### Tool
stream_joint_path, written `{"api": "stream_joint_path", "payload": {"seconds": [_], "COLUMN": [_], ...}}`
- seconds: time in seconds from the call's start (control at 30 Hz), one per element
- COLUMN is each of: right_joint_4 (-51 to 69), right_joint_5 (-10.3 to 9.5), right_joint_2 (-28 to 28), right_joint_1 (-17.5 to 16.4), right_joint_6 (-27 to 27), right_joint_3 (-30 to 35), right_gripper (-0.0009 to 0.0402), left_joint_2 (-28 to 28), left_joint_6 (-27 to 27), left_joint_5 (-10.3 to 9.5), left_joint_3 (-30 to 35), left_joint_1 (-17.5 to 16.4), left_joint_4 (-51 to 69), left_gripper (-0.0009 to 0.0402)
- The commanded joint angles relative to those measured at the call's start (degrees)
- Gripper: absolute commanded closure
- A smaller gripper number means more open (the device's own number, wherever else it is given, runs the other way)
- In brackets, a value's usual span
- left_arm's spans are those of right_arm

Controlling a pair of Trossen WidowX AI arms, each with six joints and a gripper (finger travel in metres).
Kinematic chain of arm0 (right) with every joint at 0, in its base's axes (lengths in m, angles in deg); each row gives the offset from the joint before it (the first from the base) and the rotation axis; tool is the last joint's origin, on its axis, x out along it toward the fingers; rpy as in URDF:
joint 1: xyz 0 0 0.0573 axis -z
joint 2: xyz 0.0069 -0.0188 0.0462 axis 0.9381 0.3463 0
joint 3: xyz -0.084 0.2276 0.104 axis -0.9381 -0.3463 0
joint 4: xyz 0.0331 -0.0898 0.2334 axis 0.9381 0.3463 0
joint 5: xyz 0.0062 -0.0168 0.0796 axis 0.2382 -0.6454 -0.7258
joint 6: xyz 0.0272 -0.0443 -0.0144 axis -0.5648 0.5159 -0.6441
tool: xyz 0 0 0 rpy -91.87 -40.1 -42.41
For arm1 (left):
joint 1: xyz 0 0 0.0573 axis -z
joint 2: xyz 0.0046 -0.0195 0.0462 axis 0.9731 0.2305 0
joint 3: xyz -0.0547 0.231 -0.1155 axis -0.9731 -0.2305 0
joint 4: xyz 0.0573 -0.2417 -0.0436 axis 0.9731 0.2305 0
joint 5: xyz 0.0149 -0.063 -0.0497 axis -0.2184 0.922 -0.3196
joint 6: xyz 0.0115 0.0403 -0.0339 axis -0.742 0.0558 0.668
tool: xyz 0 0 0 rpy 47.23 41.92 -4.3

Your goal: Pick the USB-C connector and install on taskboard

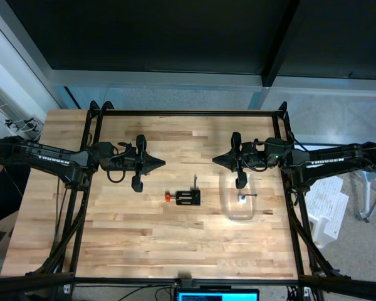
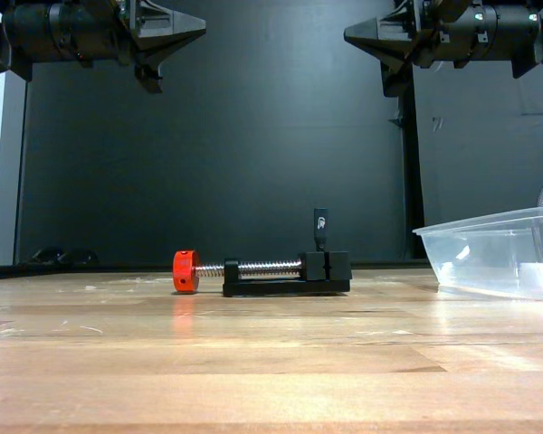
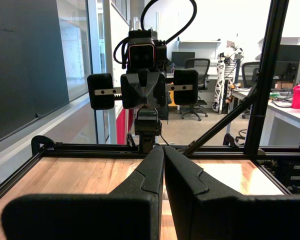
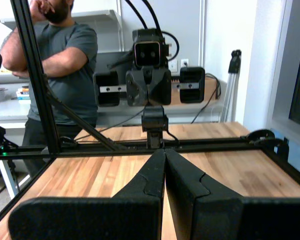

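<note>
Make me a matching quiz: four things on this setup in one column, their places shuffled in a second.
1 left gripper
2 right gripper
3 black block taskboard with orange-red knob
4 tiny thin dark USB-C connector

A inside the clear plastic tray
B on the wooden table, mid-way across
C raised, shut, near the tray
D raised, shut, away from the tray

Pairs: 1-D, 2-C, 3-B, 4-A

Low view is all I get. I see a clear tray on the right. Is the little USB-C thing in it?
Observer: Yes, seen from above, the USB-C connector lies inside the clear tray, beside a small white piece.
Operator: Are the claws shut?
Observer: The wrist cameras show the left gripper and right gripper both shut, holding nothing.
Operator: Which is nearer the tray?
Observer: The right gripper, up by its far end; the left gripper hangs on the taskboard's other side.
</note>
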Motion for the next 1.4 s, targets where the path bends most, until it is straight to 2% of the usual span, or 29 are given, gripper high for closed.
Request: {"api": "stream_joint_path", "payload": {"seconds": [0.03, 0.43, 0.8, 0.83, 0.97, 1.03, 1.2, 1.4], "right_joint_4": [6.12, 36.63, 64.48, 66.40, 76.81, 81.53, 90.16, 99.03], "right_joint_5": [0.22, 0.02, 0.26, 0.57, 4.70, 5.75, 6.01, 6.05], "right_joint_2": [-0.42, -0.55, -0.50, -0.31, 1.68, 3.17, 6.54, 10.03], "right_joint_1": [-0.04, -0.15, -0.66, -0.76, -2.40, -3.32, -4.68, -5.53], "right_joint_6": [1.66, 3.37, -0.79, -1.07, -1.90, -2.56, -3.76, -7.61], "right_joint_3": [1.90, 13.60, 24.06, 24.81, 28.63, 30.56, 34.64, 37.94], "right_gripper": [0.0393, 0.0393, 0.0393, 0.0393, 0.0393, 0.0393, 0.0393, 0.0393], "left_joint_2": [0.00, 0.00, 0.00, -0.02, 0.00, 0.00, 0.00, 0.00], "left_joint_6": [-0.02, -0.02, -0.02, -0.02, -0.02, -0.02, -0.02, -0.02], "left_joint_5": [0.02, 0.02, 0.02, 0.02, 0.02, 0.02, 0.02, 0.02], "left_joint_3": [0.02, 0.02, 0.02, 0.02, 0.02, 0.02, 0.02, 0.02], "left_joint_1": [0.00, 0.00, 0.00, 0.00, 0.00, -0.02, 0.00, 0.00], "left_joint_4": [0.00, 0.00, 0.00, 0.00, 0.00, 0.00, 0.00, 0.00], "left_gripper": [0.0393, 0.0393, 0.0393, 0.0393, 0.0393, 0.0393, 0.0393, 0.0393]}}
